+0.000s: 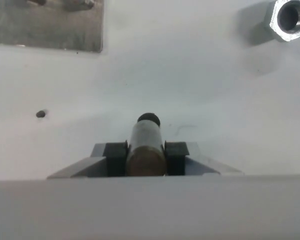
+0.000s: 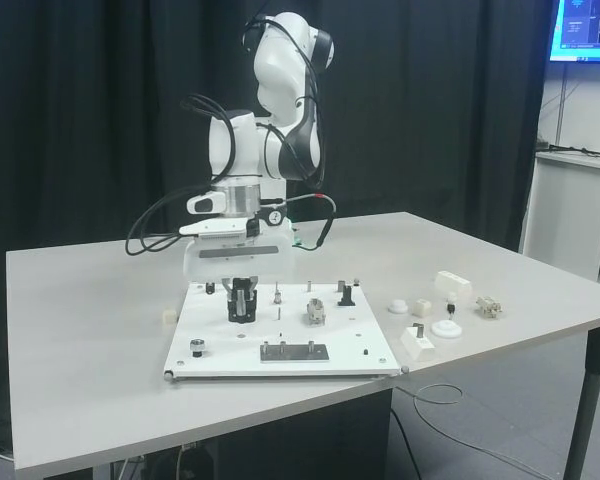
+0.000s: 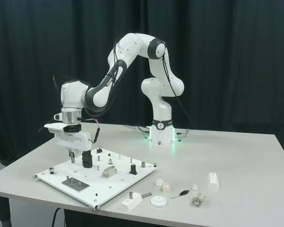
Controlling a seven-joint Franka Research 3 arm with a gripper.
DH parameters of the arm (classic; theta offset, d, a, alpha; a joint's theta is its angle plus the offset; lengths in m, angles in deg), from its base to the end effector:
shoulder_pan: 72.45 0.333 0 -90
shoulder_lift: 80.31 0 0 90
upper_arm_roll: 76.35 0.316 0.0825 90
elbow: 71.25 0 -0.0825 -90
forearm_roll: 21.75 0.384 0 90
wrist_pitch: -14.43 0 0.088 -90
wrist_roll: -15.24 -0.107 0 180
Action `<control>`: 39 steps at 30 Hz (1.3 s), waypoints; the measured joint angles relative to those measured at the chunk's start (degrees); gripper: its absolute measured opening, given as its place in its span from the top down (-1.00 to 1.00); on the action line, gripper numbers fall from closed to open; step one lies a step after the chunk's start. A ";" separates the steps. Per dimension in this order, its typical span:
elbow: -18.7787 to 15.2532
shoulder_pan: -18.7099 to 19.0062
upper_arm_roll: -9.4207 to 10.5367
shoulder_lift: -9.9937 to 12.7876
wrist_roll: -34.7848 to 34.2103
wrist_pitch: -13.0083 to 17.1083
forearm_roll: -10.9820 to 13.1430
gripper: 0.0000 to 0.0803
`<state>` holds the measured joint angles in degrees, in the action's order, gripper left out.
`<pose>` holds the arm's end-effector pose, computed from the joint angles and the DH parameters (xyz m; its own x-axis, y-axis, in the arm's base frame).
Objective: Place round peg 4.
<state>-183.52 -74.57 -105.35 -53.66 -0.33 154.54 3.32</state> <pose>0.5425 -0.3093 0.2716 0.4638 -0.8836 0.0645 -0.8765 -0.4682 -0.1119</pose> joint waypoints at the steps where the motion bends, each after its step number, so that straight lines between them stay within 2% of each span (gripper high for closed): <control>1: 0.00 0.00 -0.02 0.00 0.00 0.00 0.00 0.62; 39: 0.26 0.84 0.00 -0.04 0.00 -0.01 0.02 0.62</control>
<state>-183.26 -73.73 -105.35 -53.70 -0.33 154.52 3.34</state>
